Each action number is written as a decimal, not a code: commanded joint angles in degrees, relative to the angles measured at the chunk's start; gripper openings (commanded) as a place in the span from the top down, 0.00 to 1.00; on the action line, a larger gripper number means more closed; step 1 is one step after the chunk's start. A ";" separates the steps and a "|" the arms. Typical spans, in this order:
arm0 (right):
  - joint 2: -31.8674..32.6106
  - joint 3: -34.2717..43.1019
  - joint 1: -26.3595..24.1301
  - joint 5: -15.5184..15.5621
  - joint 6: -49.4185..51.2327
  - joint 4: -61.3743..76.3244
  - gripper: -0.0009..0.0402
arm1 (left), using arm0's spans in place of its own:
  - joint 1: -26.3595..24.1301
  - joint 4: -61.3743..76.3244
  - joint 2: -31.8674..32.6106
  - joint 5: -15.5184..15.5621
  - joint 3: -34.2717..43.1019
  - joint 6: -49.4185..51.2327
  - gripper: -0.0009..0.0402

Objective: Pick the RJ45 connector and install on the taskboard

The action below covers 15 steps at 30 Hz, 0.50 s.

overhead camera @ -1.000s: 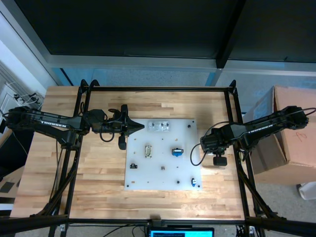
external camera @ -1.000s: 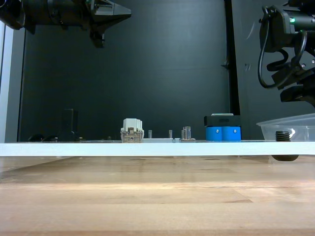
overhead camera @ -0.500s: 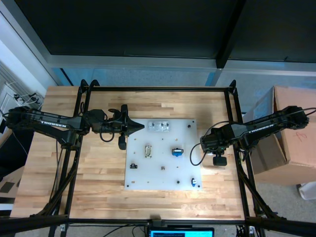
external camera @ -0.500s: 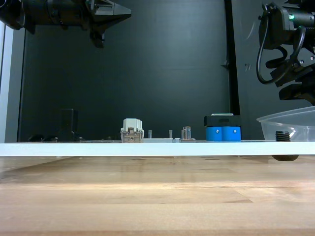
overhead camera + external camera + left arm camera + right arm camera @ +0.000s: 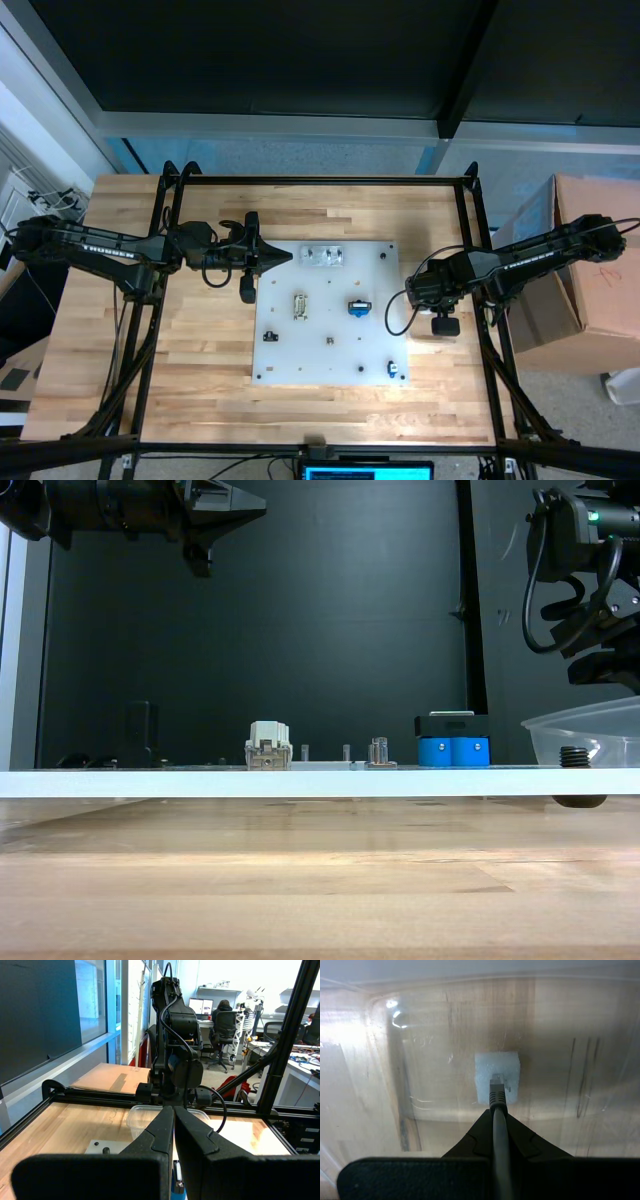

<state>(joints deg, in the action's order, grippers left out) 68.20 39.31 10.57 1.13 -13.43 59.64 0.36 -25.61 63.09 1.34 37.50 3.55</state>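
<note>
The right gripper (image 5: 494, 1111) is pinched tight on the RJ45 connector (image 5: 497, 1089). The plug sticks out past its tips, and the black wire runs back between them. The plug hangs over a white foam square (image 5: 485, 1067) that lies in a clear tub (image 5: 585, 730). I cannot tell if the plug touches the foam. The tub sits on the tabletop (image 5: 200, 360), just beside the right edge of the white taskboard (image 5: 300, 355), so the plug is not on the board. A small black screw (image 5: 572, 756) lies in the tub too. The left gripper (image 5: 283, 256) is up high over the left edge of the board, near its far left corner. Its two tips are pressed together with nothing in them. On the board stand a blue block (image 5: 358, 308) near the middle and a pale grey plug part (image 5: 299, 306) closer to the left edge.
</note>
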 commanded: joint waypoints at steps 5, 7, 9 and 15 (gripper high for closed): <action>0.98 -0.52 0.04 -0.02 -0.20 -0.35 0.87 | 0.02 0.00 0.00 -0.02 0.00 -0.02 0.98; 1.16 -0.52 0.09 -0.02 -0.22 -0.42 0.82 | 0.02 0.00 0.00 -0.02 0.00 -0.02 0.98; 1.20 -0.52 0.07 -0.02 -0.26 -0.39 0.78 | 0.00 -0.02 0.00 -0.02 0.00 -0.02 0.98; -0.74 -0.50 0.11 0.00 -1.16 -0.31 0.65 | 0.00 0.02 0.00 -0.04 0.00 -0.02 0.98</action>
<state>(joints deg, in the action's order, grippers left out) 68.10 38.83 10.66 1.10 -14.48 59.29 0.36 -25.61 63.09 1.32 37.50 3.55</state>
